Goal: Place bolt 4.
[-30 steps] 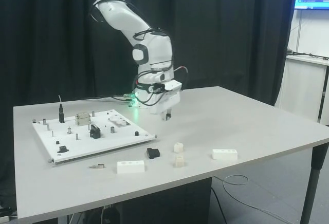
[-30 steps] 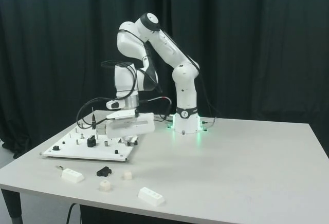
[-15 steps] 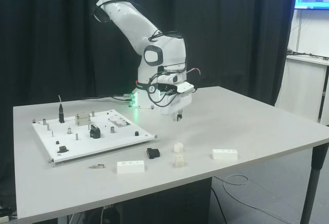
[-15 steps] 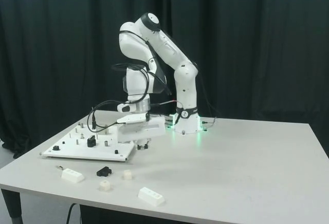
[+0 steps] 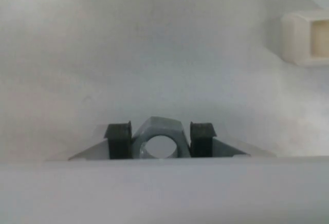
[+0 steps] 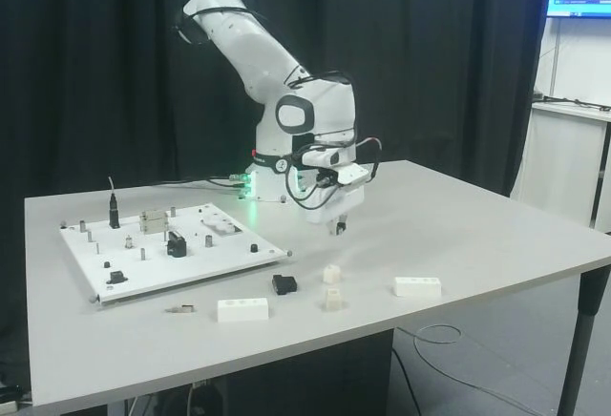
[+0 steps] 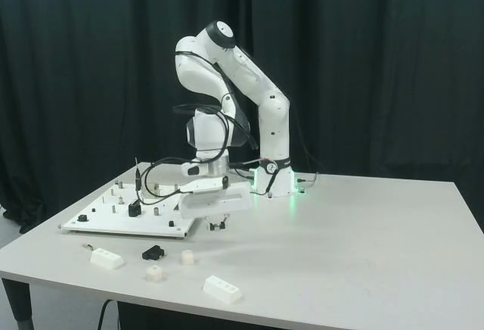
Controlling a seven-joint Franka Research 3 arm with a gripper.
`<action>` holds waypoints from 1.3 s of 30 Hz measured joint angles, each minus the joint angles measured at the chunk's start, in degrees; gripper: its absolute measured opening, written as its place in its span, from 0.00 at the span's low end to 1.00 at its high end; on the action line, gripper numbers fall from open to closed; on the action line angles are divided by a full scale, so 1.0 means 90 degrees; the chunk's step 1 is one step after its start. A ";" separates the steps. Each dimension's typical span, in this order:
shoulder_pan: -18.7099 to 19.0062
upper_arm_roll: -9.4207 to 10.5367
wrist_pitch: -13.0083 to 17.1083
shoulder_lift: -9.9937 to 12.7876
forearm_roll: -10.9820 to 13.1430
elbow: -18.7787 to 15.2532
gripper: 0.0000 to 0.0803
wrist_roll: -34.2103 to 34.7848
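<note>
Above the bare grey table, right of the white board, the gripper is clenched on bolt 4, a dull grey metal piece with a faceted hex outline and a round hole, pinched between black pads. This looks like the carry step. Next, it probably must come down by the small white blocks; which one is meant I cannot tell.

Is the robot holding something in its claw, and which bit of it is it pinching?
Yes. The tool is pinching a grey bolt by its six-sided head, with one black finger on each side.
</note>
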 joint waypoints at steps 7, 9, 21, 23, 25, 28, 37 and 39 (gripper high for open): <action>0.0377 -0.0276 0.0118 -0.0201 -0.0423 0.0068 0.30 0.0464; 0.0469 -0.0342 0.0119 -0.0290 -0.0580 0.0106 0.30 0.0612; 0.0764 -0.0567 -0.0001 -0.0953 -0.1466 0.0364 0.30 0.1219; 0.0780 -0.0578 -0.0047 -0.1074 -0.1589 0.0406 0.30 0.1278; 0.0785 -0.0579 -0.0108 -0.1186 -0.1693 0.0444 0.30 0.1324; 0.0786 -0.0579 -0.0152 -0.1353 -0.1802 0.0502 0.30 0.1452; 0.0786 -0.0574 -0.0266 -0.1713 -0.2143 0.0625 0.73 0.1773; 0.0786 -0.0563 -0.0296 -0.1756 -0.2154 0.0643 0.73 0.1787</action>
